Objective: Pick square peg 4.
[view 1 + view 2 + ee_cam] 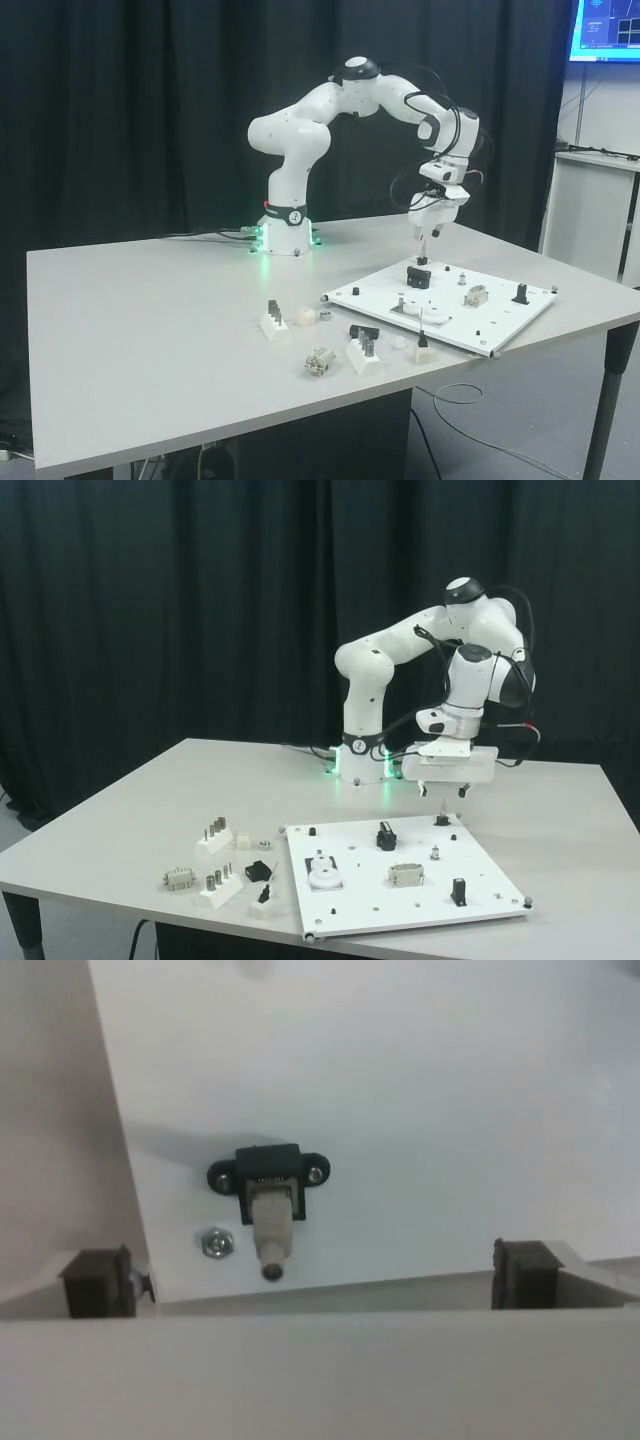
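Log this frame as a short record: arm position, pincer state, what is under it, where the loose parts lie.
arm: raised over the far edge of the white board
pincer: open, holding nothing
under pincer: black socket with plug on the board
peg blocks: two white holders with pegs on the grey table, beside the board and apart from the pincer
task progress: no peg grasped

No legible text, label, brand, number or sign anywhere. Faint marks on the wall screen (607, 28) at the upper corner of the first room view, too small to read. Nothing printed visible on the white board (400, 878).
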Motion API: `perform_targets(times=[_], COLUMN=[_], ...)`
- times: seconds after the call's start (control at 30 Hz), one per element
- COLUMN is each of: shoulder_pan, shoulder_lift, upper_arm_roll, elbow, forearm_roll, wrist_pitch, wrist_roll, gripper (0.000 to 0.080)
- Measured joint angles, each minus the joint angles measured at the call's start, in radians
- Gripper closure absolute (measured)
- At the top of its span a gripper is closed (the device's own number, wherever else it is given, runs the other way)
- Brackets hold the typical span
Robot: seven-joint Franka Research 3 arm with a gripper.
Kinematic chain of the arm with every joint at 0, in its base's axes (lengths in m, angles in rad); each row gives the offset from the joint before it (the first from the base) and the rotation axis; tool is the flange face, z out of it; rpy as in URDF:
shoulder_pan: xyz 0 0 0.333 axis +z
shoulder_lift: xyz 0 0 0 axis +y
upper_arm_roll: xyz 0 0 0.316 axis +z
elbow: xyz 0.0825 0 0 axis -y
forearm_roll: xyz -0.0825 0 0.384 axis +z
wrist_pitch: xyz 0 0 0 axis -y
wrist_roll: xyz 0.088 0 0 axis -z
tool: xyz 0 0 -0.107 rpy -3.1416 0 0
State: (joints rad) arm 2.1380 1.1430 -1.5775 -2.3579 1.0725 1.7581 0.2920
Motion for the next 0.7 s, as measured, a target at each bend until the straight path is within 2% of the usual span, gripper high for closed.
perform_targets(times=[0.03, 0.7], shoulder_pan=[-0.001, -0.01], shoulder_lift=[0.0, 0.001], upper_arm_roll=[-0.003, -0.014], elbow=[0.001, 0.007], forearm_roll=[0.0, 0.0], wrist_pitch=[-0.003, -0.016], wrist_roll=[0.0, 0.0], gripper=[0.0008, 0.0003])
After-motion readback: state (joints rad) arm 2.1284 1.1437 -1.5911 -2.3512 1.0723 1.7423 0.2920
